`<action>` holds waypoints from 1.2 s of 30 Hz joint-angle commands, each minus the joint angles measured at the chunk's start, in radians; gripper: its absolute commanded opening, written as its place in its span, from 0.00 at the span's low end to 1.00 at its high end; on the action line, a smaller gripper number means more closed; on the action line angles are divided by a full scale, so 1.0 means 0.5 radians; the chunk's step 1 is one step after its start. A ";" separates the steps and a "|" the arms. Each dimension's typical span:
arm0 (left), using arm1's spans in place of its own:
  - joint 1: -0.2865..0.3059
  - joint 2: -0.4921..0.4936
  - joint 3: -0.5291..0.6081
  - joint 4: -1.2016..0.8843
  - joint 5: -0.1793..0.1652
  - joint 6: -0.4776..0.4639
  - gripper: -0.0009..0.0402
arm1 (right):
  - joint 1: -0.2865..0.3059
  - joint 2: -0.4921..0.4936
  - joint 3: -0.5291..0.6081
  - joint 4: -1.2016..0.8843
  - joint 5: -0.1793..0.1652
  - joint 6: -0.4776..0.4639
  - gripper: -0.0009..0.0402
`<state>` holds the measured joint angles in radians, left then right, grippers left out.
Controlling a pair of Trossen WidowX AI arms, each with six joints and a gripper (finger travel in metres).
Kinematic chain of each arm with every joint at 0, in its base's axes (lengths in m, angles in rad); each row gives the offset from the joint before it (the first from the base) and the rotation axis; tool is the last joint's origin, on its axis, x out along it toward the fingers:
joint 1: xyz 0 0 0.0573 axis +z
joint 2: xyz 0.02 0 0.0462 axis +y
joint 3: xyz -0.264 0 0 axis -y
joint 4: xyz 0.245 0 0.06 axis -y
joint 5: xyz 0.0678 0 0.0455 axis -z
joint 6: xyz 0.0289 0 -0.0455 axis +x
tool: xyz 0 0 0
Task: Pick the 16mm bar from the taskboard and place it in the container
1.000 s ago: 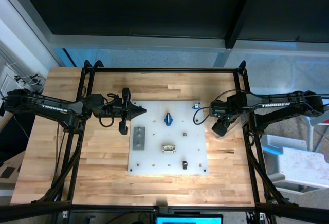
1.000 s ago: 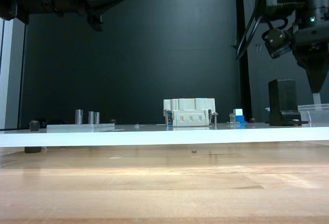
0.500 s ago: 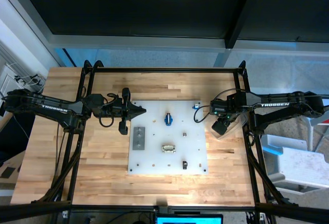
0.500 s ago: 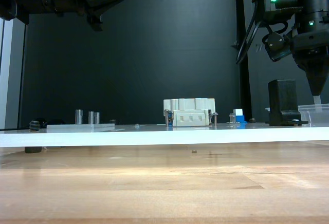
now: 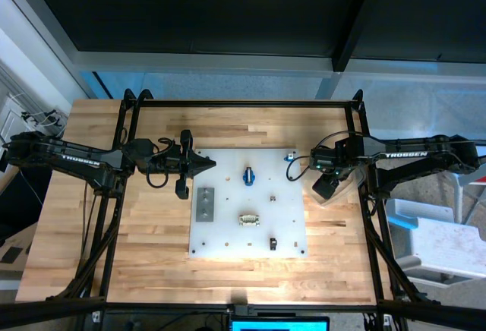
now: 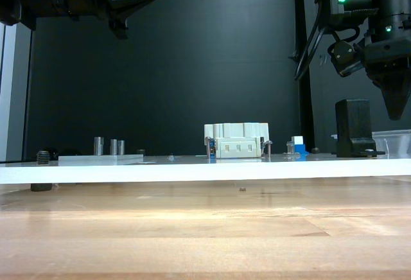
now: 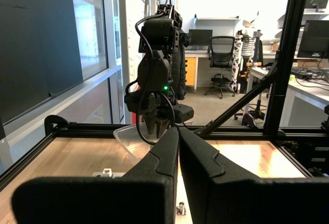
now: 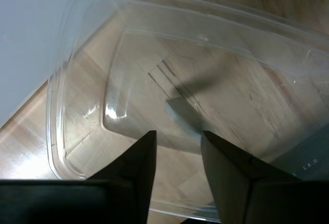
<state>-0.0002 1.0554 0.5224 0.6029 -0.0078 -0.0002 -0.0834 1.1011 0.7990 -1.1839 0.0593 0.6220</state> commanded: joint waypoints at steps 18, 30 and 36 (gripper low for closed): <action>0.000 0.001 0.001 0.000 0.000 0.000 0.02 | 0.002 0.000 0.002 0.002 0.001 -0.002 0.52; 0.001 0.000 0.001 0.000 0.000 0.000 0.02 | 0.001 0.000 0.002 0.011 0.001 -0.002 0.52; 0.000 0.000 0.001 0.000 0.000 0.000 0.02 | 0.002 0.000 0.002 0.014 0.002 -0.003 0.52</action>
